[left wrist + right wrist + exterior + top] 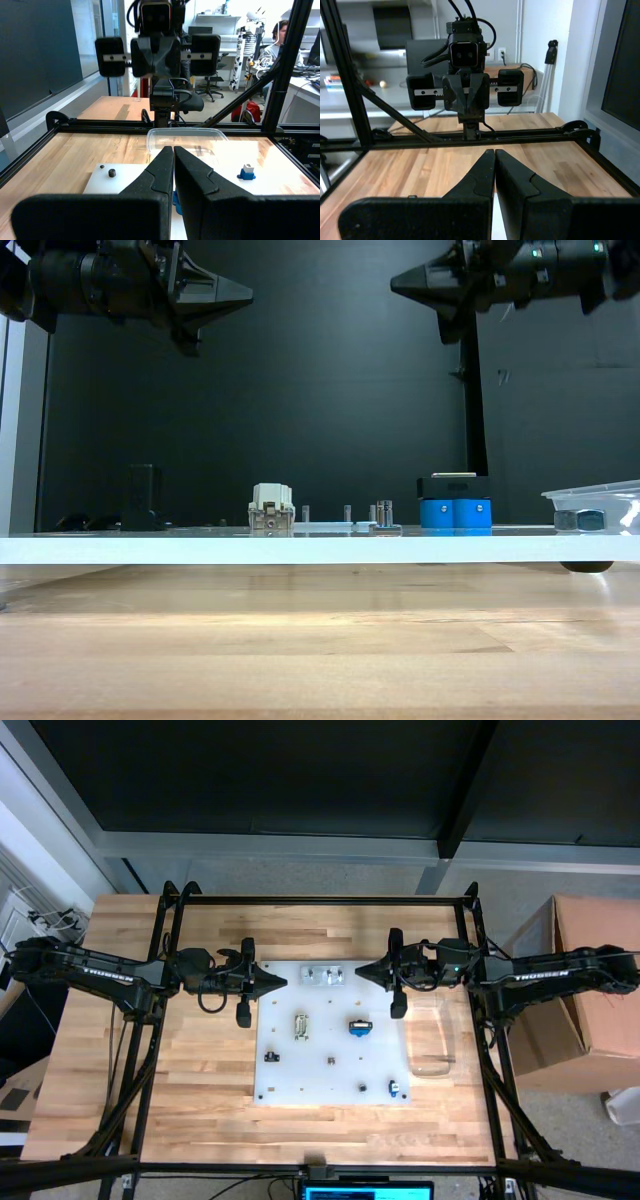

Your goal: Pick the M12 nut and place it on its threads and fasten

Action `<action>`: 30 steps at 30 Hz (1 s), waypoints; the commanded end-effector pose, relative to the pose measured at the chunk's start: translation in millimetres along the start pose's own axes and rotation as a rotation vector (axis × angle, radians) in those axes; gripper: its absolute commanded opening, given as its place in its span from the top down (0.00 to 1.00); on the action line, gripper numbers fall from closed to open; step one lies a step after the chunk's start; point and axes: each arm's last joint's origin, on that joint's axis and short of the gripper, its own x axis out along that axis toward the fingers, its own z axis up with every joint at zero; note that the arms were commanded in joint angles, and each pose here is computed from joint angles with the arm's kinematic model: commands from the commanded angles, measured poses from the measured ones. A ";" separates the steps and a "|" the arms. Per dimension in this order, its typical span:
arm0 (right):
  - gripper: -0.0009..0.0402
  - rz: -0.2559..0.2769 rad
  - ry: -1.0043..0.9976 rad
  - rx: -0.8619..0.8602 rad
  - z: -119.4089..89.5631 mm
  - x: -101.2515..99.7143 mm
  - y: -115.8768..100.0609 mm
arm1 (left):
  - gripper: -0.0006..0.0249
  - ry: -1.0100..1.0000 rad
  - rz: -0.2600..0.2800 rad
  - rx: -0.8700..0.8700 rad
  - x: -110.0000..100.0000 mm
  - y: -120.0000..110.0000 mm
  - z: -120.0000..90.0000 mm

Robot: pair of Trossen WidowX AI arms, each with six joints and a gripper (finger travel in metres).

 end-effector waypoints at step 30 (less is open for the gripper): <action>0.98 0.018 0.014 0.024 -11.0 -2.0 0.2 | 0.98 0.000 0.000 0.000 0.1 0.0 0.0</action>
